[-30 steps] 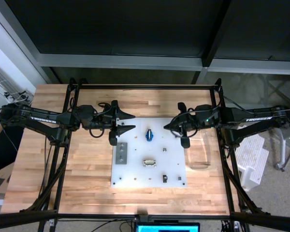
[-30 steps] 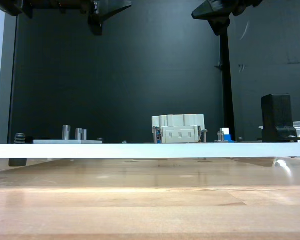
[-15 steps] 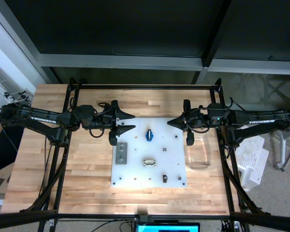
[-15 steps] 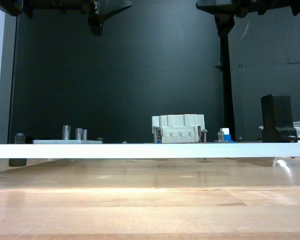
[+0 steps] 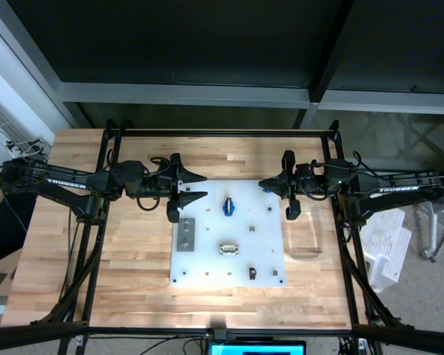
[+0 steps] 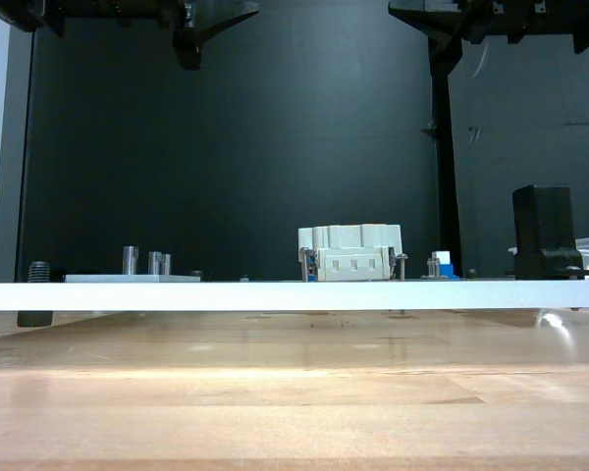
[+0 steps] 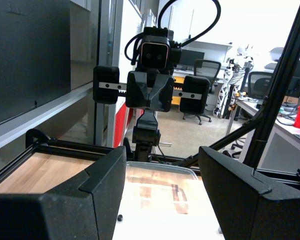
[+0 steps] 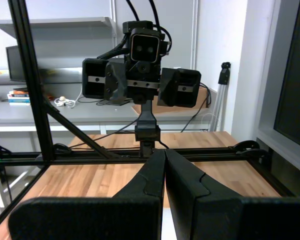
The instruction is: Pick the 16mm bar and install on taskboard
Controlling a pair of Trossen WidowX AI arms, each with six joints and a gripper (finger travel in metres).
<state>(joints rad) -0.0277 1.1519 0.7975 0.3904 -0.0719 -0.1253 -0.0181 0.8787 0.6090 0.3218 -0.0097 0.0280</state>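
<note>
left gripper [image 5: 204, 186] spread over board [image 5: 207, 260] left edge, right gripper [image 5: 262, 185] pinched empty over right side; we can't place bar.

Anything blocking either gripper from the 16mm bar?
Cannot tell: no bar shows in any view. The left gripper, open, hangs high over the far left part of the board; the right gripper, shut, over its far right part.

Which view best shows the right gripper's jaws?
Right wrist view: right gripper, jaws meeting, empty. High view shows it over the taskboard, far right corner; low, barely; left wrist, head-on. Left gripper, open, over the far left corner. 16mm bar unseen.
</note>
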